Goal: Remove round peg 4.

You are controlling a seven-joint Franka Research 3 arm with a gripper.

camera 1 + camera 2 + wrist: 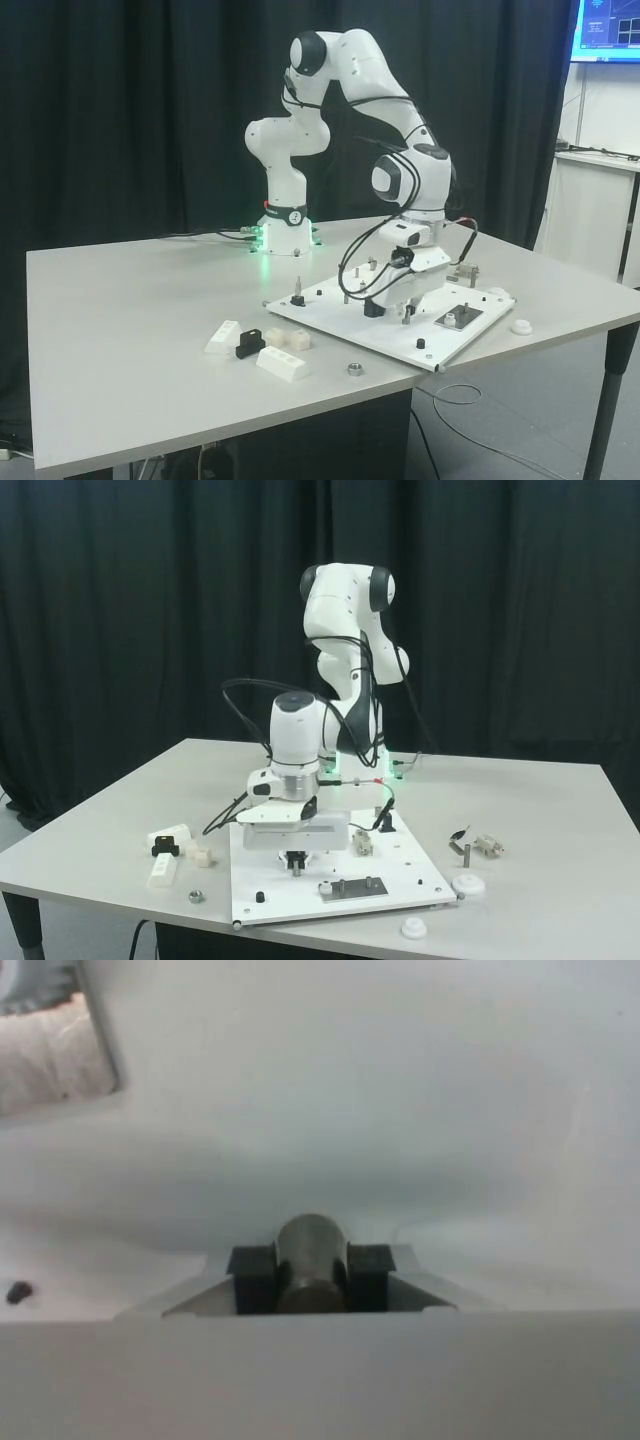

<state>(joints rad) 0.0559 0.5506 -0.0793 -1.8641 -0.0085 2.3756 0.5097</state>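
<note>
In the wrist view, the hand (311, 1278) is gripping round peg 4 (311, 1260) between its two black fingers (253, 1278), jaws closed against the peg's sides. The peg is standing upright, low over the white board (400, 865). The board is lying on the grey desk (120, 300), with white blocks (255, 345) sitting beside it.
</note>
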